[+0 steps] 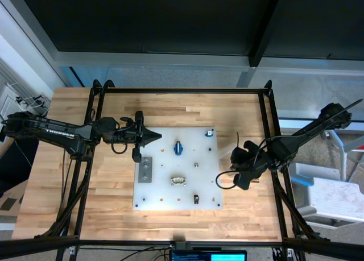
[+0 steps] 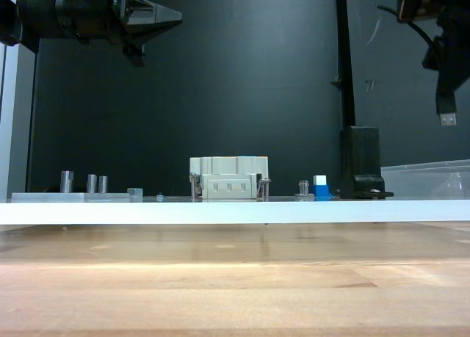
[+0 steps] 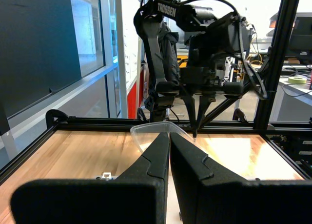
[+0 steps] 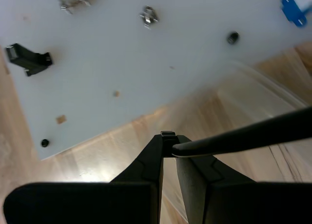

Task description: Remove the USB connector from the USB hub and place in the container

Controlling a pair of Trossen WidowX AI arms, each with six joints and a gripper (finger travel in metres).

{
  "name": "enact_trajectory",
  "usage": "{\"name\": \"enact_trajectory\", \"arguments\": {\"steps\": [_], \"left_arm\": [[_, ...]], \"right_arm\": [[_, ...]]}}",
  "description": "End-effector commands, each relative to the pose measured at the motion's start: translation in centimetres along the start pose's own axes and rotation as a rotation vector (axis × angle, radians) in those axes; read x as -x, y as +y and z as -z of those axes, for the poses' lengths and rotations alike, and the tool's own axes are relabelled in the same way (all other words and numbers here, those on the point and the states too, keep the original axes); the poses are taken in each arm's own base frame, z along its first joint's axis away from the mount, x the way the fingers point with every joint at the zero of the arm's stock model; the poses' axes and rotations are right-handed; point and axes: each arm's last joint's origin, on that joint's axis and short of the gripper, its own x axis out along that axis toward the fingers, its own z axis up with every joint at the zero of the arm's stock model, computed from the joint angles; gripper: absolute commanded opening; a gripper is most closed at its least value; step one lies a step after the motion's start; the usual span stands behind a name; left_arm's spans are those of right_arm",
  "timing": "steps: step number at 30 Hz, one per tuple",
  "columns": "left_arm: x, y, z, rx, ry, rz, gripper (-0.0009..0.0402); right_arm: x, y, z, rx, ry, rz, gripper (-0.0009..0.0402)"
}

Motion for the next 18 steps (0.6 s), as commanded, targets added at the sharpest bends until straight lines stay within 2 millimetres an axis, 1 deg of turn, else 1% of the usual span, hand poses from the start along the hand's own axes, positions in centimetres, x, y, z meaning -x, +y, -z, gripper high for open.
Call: {"name": "enact_trajectory", "arguments": {"steps": [1,7,18], "left_arm": [[0.0,0.0,0.0,0.000,0.000,0.000,0.0001],[0.0,0.0,0.0,0.000,0.000,0.000,0.0001],[0.0,0.0,0.0,0.000,0.000,0.000,0.0001]], "right_arm": [[-0.2,-0.6,0.6,-0.037,0.005,0.007,0.0000],[-0.8,-1.7,1.6,-0.160,0.013,0.029,0.0000],[-1.8,-3.0,3.0,-0.407,0.027,0.066,0.0000]]}}
